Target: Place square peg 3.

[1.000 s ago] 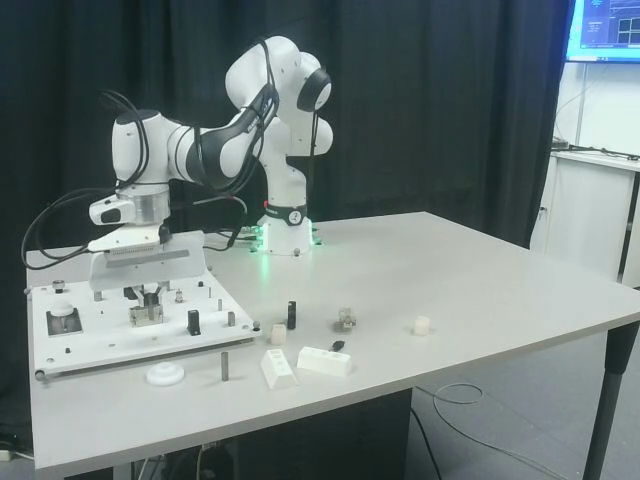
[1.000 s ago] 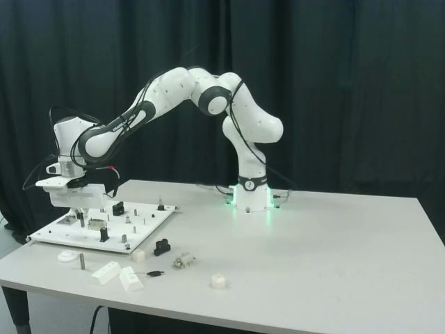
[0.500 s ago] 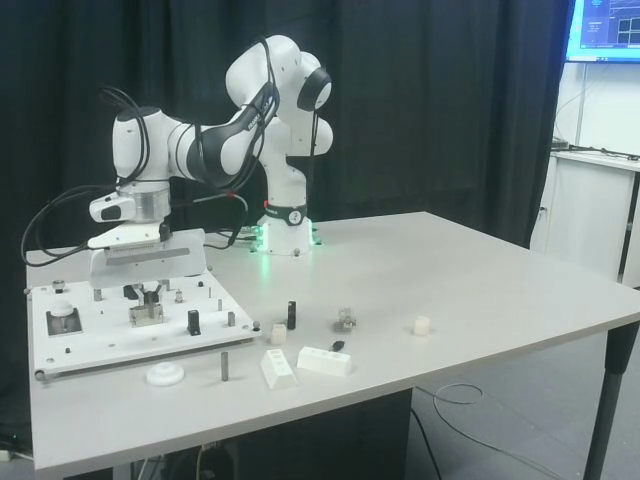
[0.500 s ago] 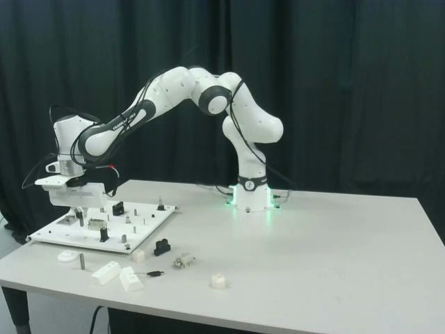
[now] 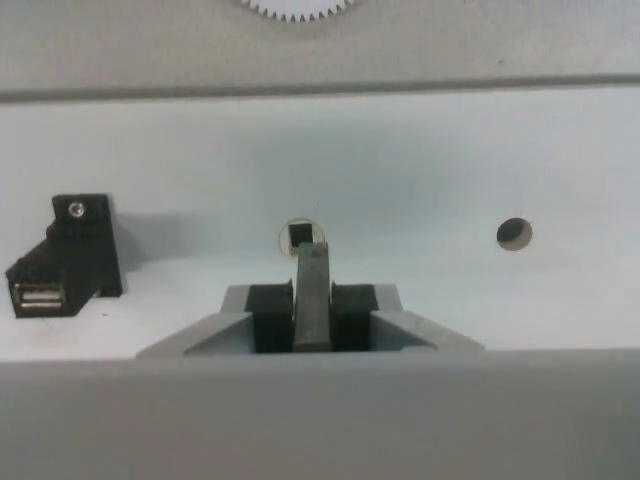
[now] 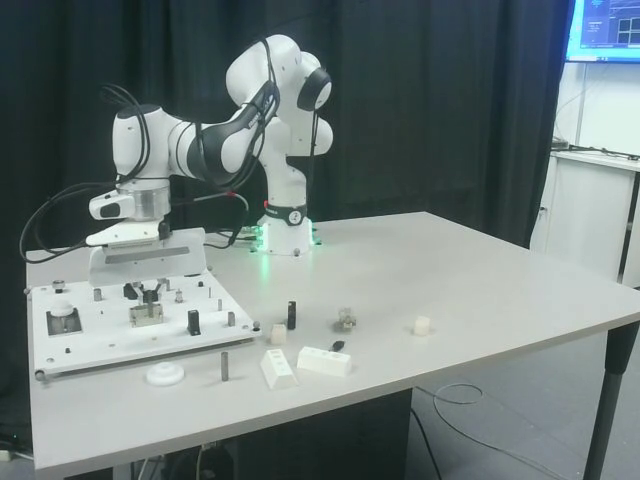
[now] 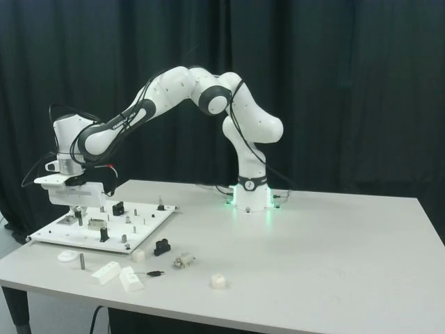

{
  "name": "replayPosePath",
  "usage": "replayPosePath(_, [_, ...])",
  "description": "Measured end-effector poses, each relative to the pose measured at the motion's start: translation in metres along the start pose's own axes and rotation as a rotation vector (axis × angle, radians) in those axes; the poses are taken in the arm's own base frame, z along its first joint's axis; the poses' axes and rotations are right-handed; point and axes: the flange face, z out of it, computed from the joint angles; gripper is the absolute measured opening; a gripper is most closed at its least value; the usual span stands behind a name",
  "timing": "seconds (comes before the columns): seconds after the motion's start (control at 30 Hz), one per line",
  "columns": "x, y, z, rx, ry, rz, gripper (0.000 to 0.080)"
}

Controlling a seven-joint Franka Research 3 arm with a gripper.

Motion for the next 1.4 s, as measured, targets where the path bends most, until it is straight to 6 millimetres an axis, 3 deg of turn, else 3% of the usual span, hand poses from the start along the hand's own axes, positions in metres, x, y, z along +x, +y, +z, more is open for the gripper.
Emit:
replayPosePath(0.73, [0.003,-0.007,-0.003,0.005,0.009,0.012,0.0075])
replayPosePath(1.07, [0.013,-0.032,-0.007,0.011,0.057,0.042,0.0075])
replayPosePath(1.4, [0.027,-0.068,0.008,0.007,0.086,0.038,0.0075])
